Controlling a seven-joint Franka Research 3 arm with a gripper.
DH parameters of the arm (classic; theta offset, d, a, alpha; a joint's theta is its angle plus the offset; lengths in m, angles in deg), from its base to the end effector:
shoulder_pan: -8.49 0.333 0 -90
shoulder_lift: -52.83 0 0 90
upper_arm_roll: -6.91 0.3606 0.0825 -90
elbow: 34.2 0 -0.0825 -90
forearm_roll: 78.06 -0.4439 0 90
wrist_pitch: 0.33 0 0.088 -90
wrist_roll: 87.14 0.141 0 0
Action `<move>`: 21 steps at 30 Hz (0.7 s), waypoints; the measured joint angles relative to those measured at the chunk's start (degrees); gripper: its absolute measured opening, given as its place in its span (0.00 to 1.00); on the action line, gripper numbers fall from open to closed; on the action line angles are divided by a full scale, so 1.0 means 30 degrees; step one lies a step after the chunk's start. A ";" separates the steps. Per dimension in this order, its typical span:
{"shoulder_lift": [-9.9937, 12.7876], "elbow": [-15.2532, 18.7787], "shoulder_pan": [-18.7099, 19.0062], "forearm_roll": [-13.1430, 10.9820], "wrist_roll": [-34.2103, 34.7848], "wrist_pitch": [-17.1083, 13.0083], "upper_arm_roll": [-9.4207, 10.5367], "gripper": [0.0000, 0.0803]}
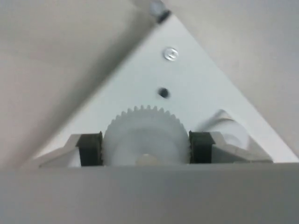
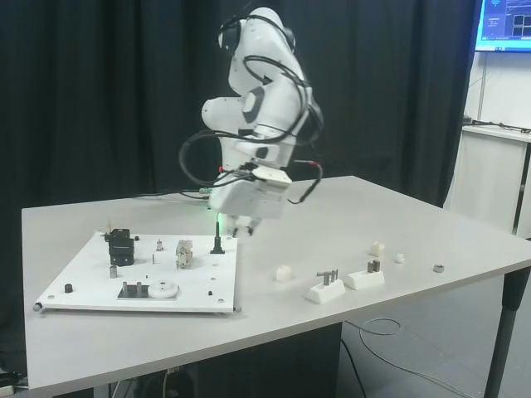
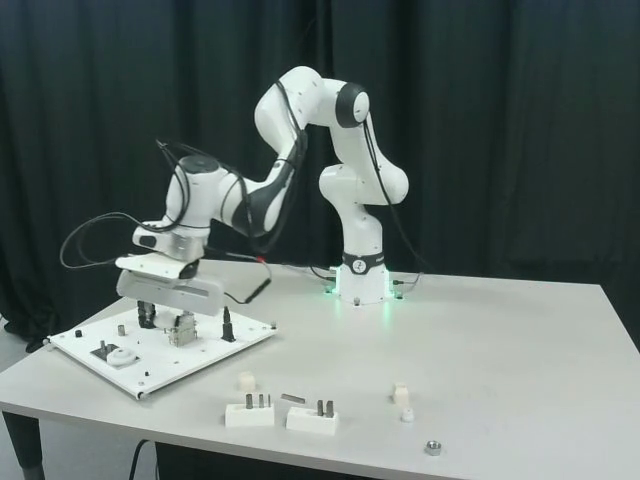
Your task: Insert medium gear.
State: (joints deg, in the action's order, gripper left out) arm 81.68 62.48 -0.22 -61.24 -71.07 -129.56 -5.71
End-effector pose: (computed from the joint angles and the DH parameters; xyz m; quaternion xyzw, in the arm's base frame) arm 0.7029 -0.2740 0.2947 0.9611 -0.2165 0.0268 0.1697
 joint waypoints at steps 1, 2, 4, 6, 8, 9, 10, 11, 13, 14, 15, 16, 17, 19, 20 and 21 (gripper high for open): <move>0.0000 -0.0023 -0.0130 -0.0120 -0.0394 -0.0053 -0.0072 0.49; 0.0000 -0.0055 -0.0266 -0.0278 -0.0861 -0.0114 -0.0166 0.49; 0.0000 -0.0127 -0.0504 -0.0614 -0.1908 -0.0244 -0.0363 0.49; 0.0001 -0.0227 -0.0740 -0.1046 -0.3108 -0.0312 -0.0576 0.49; 0.0002 -0.0334 -0.0950 -0.1560 -0.4425 -0.0377 -0.0821 0.49; 0.0004 -0.0386 -0.1038 -0.1824 -0.5071 -0.0420 -0.0954 0.49; 0.0007 -0.0439 -0.1122 -0.2085 -0.5707 -0.0469 -0.1095 0.49; 0.0011 -0.0484 -0.1191 -0.2328 -0.6335 -0.0534 -0.1239 0.49; 0.0023 -0.0571 -0.1300 -0.2793 -0.7638 -0.0668 -0.1548 0.49; 0.0038 -0.0634 -0.1355 -0.3061 -0.8395 -0.0725 -0.1727 0.49; 0.0059 -0.0695 -0.1403 -0.3305 -0.8974 -0.0763 -0.1861 0.49; 0.0089 -0.0763 -0.1453 -0.3559 -0.9515 -0.0801 -0.1999 0.49; 0.0131 -0.0843 -0.1510 -0.3859 -1.0056 -0.0849 -0.2150 0.49; 0.0229 -0.0991 -0.1602 -0.4386 -1.0876 -0.0970 -0.2416 0.49; 0.0286 -0.1068 -0.1657 -0.4641 -1.1251 -0.1041 -0.2538 0.49; 0.0348 -0.1155 -0.1712 -0.4875 -1.1603 -0.1099 -0.2644 0.49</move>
